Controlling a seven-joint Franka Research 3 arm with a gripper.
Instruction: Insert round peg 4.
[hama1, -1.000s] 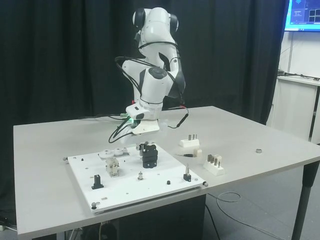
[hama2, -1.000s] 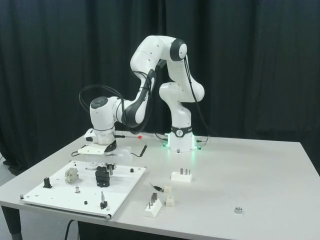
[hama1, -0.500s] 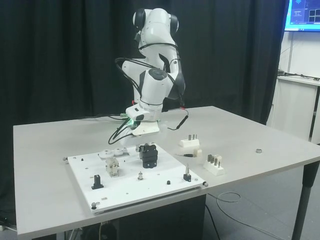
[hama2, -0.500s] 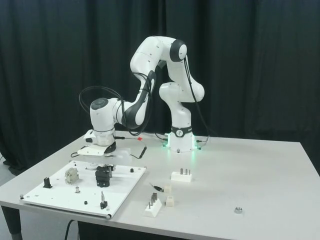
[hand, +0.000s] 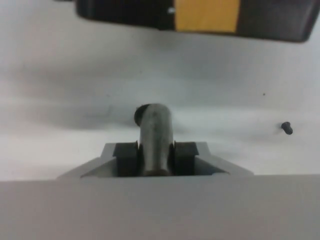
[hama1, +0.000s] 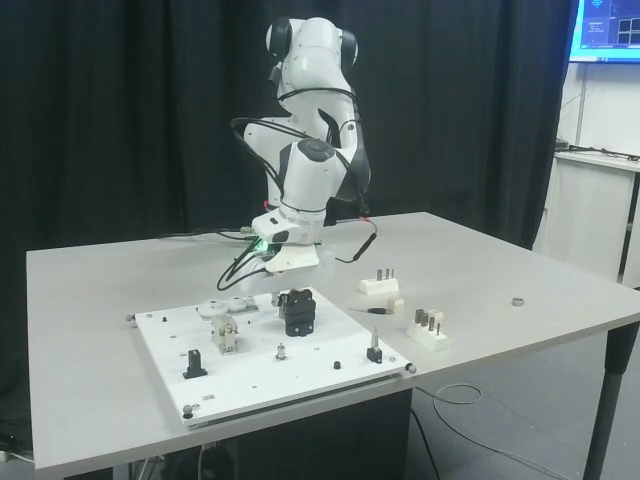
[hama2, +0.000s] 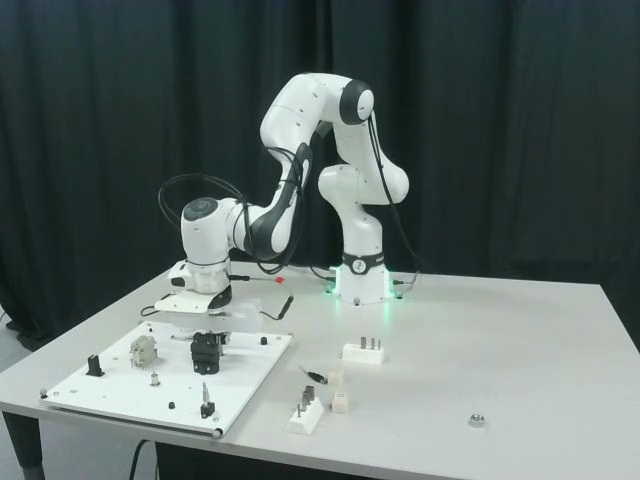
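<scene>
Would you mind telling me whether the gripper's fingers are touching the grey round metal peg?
Touching: the wrist view shows the black fingers pressed against both sides of the peg.

Peg (hand: 155, 140) — dull grey metal, smooth

One peg (hand: 155, 137), two white holders (hama1: 380, 288)

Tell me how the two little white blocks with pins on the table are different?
The far block stands nearer the robot's base; the near block stands close to the table's front edge. The far block stands alone; the near block has a small white cube just beside it. The far block lies farther from the white board than the near block. Both are white, rest on the grey table, and hold upright pins.
</scene>
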